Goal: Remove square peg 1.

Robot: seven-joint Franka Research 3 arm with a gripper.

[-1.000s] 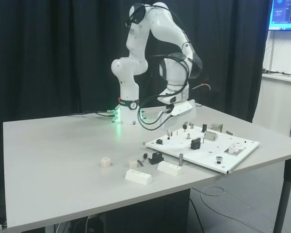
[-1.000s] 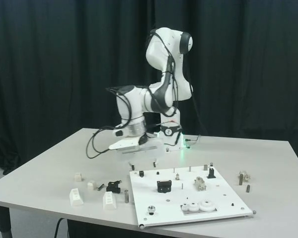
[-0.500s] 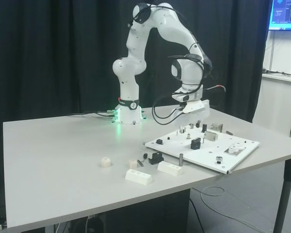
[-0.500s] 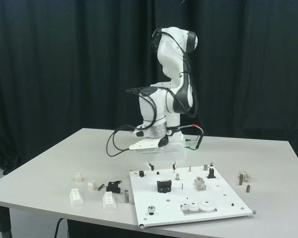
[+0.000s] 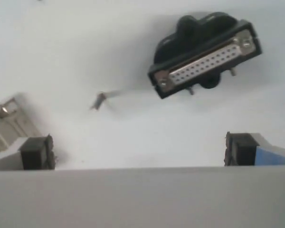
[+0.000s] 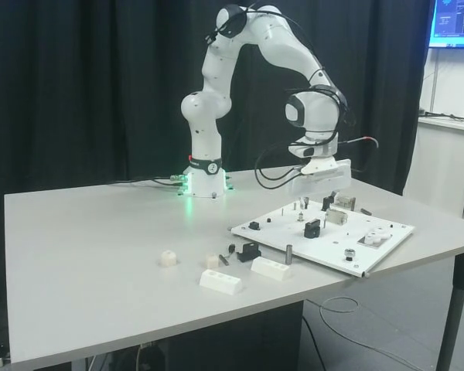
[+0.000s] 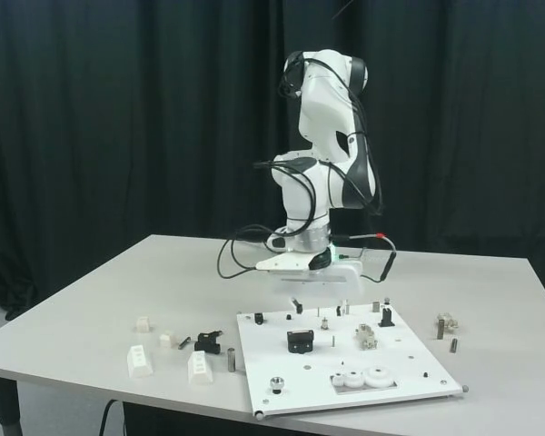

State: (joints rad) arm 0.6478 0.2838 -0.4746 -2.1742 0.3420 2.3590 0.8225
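Observation:
My gripper hangs open with nothing between its fingers, a little above the far part of the white board. In the wrist view its black fingertips stand wide apart over the board's white surface. A thin grey peg stands in the board between a black multi-pin connector and a grey metal part. The second room view shows this peg just right of the connector, nearer the board's middle than the gripper. I cannot tell which peg is square peg 1.
Other small pegs and a black block stand near the board's far edge, and white gears lie near its front. Left of the board lie white blocks, a black part and a grey cylinder. Small metal parts lie to its right.
The arm has swung from beyond the board's left corner to above the board's far middle, with the gripper staying open and empty.

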